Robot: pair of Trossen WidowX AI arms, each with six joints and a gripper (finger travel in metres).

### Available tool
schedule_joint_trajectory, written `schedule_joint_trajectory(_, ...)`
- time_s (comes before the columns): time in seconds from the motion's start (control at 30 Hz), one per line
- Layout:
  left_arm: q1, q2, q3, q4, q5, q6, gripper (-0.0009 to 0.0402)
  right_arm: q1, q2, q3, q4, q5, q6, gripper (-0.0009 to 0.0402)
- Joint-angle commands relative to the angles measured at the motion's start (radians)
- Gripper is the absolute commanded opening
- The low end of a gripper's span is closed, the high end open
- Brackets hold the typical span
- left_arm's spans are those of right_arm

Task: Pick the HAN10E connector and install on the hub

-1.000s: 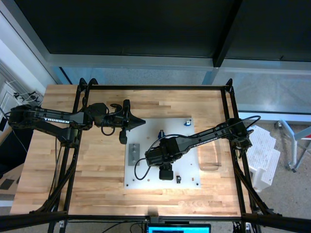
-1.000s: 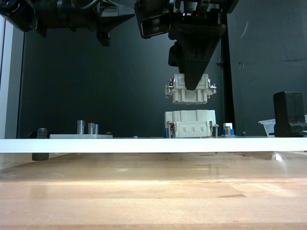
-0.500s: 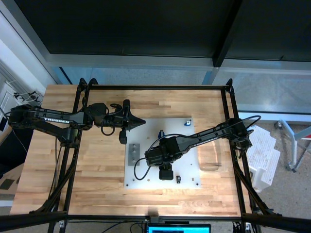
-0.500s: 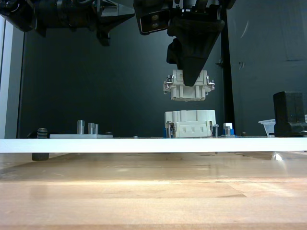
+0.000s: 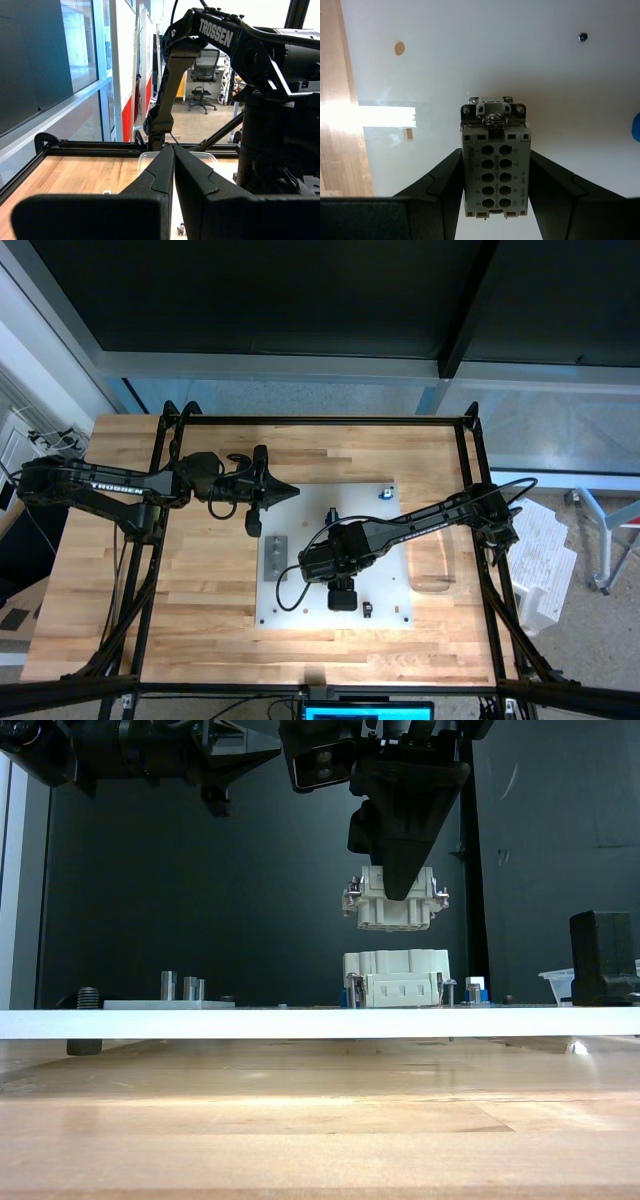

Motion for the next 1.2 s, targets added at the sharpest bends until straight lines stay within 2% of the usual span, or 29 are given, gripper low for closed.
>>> schedule_joint_trajectory(0.03, 0.000, 0.000, 0.000, 0.000, 0.000, 0.000, 0.0000, 0.001, 0.001, -0.001, 0.002, 0.001, 0.001, 0.0000)
schedule_joint_trajectory(1.2, 0.000, 0.000, 0.000, 0.000, 0.000, 0.000, 0.0000, 0.000, 0.001, -0.023, 0.029, 0.002, 0.000, 0.0000)
